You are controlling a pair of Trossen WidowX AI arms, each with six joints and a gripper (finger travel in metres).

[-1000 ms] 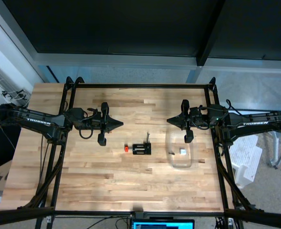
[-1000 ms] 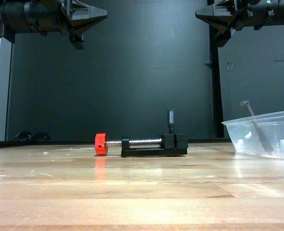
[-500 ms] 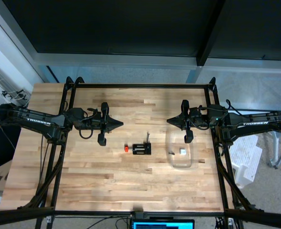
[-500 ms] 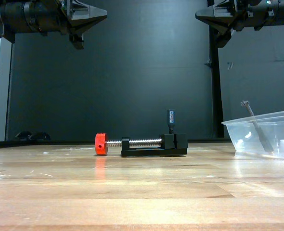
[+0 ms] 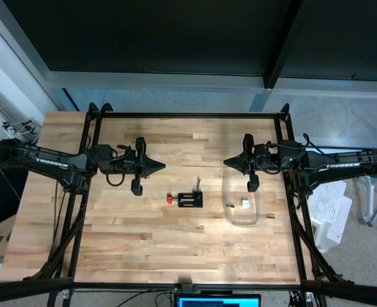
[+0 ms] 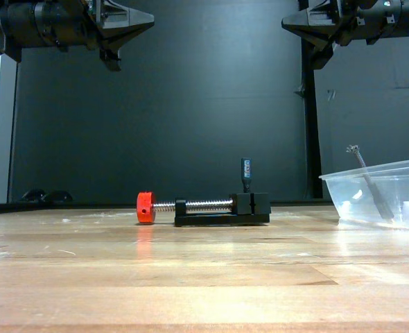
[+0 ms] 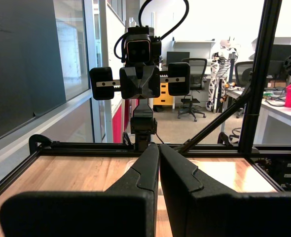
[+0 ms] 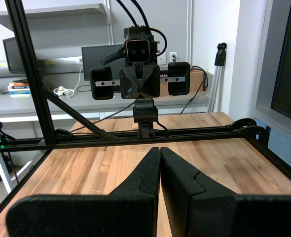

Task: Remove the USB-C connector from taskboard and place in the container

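Note:
The taskboard (image 5: pixel 186 199) is a small black block with a red knob (image 6: pixel 145 207), standing mid-table with a thin upright pin (image 6: pixel 246 173) on it. To its right lies the clear container (image 5: pixel 242 202). A tiny dark piece, the USB-C connector (image 5: pixel 229 205), rests inside near the left wall, beside a small white cube (image 5: pixel 245 203). My left gripper (image 5: pixel 163 166) hangs high up, left of the taskboard and behind it, shut on nothing. High over the container's far end, my right gripper (image 5: pixel 225 162) is shut and empty too. Both point inward.
The black frame rails (image 5: pixel 188 116) run along the table's far edge and sides. A thin grey rod (image 6: pixel 369 184) leans inside the container (image 6: pixel 381 194). Each wrist view faces the opposite arm (image 7: pixel 139 74) (image 8: pixel 139 74) across the wooden tabletop (image 5: pixel 144 236).

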